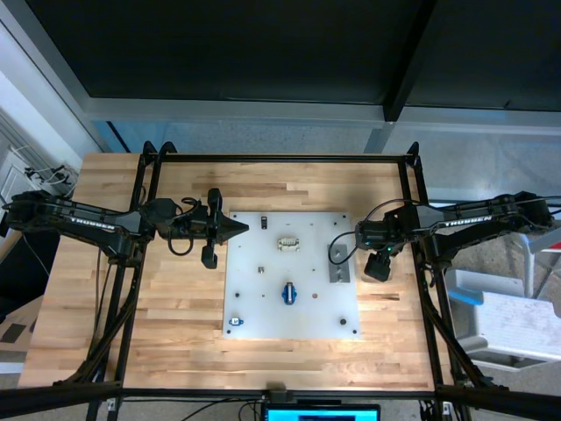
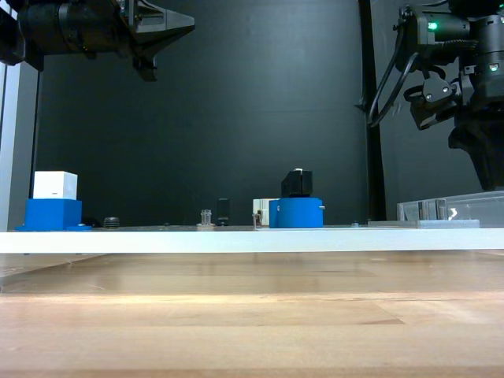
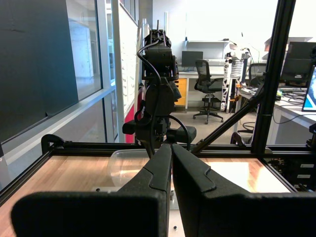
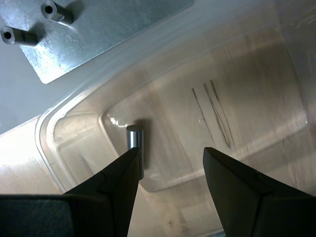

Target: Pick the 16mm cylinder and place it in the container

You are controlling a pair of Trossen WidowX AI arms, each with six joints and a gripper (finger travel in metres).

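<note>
R grip [image 4: 170, 154] wide over container [image 4: 237, 98] | cyl [image 4: 136, 145] at wall | L grip [image 3: 171, 149] closed, high

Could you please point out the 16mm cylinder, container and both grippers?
16mm cylinder [image 4: 136, 145]: right wrist view, side.
container [image 4: 45, 136]: right wrist view, rim.
right gripper [image 4: 170, 154]: right wrist view, fingertip gap, above container.
left gripper [image 1: 244, 227]: high view, fingertips, at board [image 1: 263, 307] edge.

High view looks down, low view level; both show the white board [image 1: 254, 298] [image 2: 252, 240].

This is a robotics lab in an office: office chair [image 3: 207, 81], desk [image 3: 186, 74] with monitor [image 3: 191, 58], glass partition [image 3: 84, 54], and a black metal frame [image 3: 269, 74] around the wooden counter [image 1: 166, 333].
</note>
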